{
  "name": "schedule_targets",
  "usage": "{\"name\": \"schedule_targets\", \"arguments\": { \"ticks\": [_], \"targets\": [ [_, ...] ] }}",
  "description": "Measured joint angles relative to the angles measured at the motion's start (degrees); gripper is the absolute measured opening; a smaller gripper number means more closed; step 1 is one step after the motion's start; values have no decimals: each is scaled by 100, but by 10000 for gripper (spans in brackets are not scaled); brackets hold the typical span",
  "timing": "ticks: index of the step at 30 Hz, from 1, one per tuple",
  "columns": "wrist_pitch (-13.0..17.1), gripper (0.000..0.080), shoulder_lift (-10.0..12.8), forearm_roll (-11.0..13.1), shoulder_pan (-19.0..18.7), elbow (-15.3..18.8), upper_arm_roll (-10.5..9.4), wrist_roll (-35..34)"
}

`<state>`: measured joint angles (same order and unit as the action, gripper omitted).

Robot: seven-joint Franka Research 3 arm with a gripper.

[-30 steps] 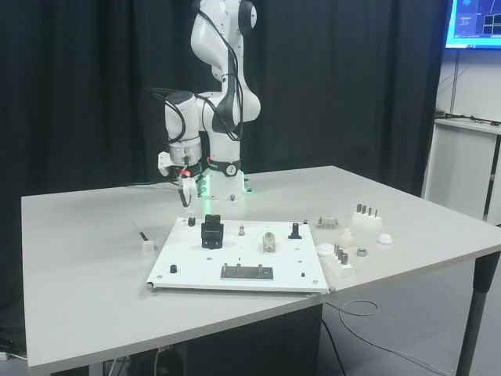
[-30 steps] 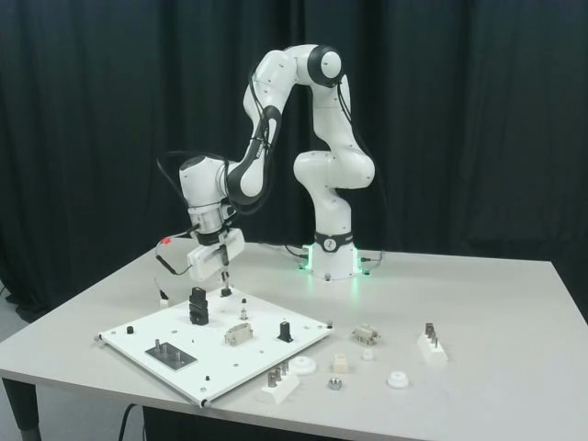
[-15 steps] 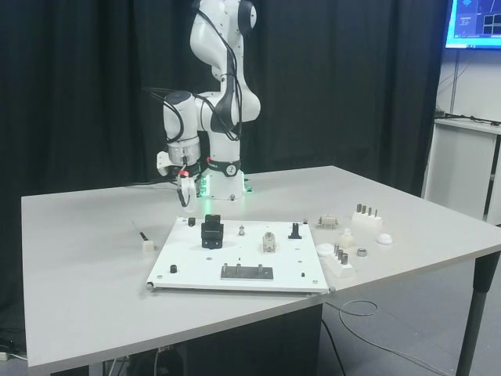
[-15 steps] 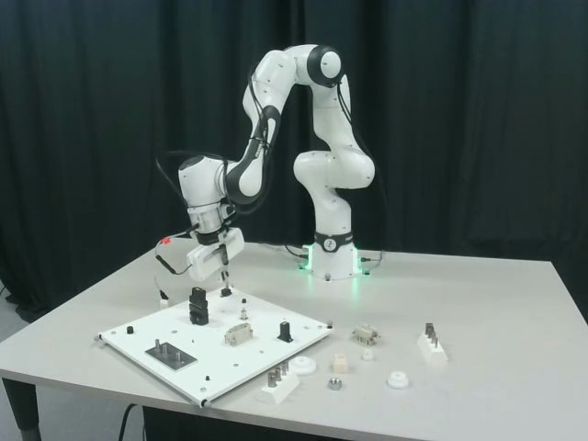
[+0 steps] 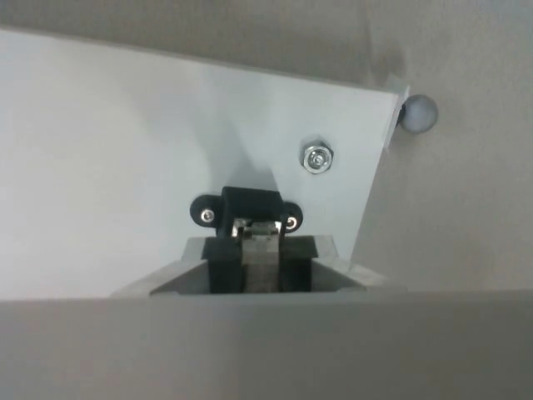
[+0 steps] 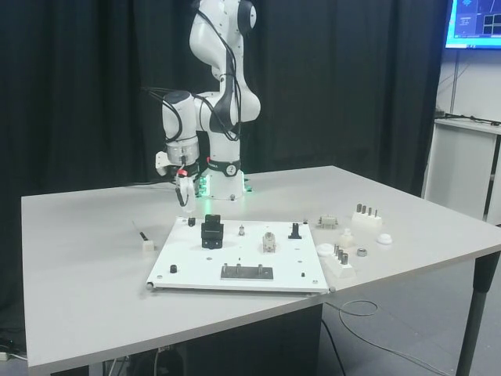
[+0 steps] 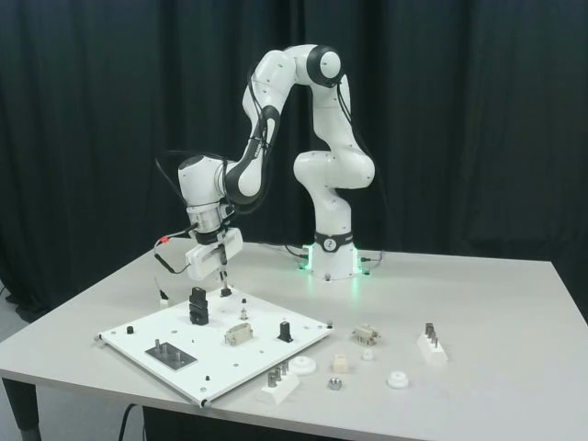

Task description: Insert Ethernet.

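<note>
Near the middle left of both room views, the gripper (image 6: 185,205) hangs above the far corner of the white board (image 6: 235,270). Its fingers (image 5: 222,267) are almost closed and pinch a small grey plug (image 5: 262,262) between them. Just below the plug, a black socket (image 5: 247,208) sits on the board, with a nut (image 5: 317,157) beside it near the board's corner. I cannot tell if the plug touches the socket. Several small white parts (image 7: 280,386) stand on the grey table (image 7: 496,312), at lower right.
</note>
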<state>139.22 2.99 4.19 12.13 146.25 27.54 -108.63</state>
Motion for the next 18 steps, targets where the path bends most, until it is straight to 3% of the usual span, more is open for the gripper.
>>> {"name": "schedule_targets", "arguments": {
  "ticks": [18],
  "targets": [
    [19,87,0,96,0,13,0,3]
  ]
}}
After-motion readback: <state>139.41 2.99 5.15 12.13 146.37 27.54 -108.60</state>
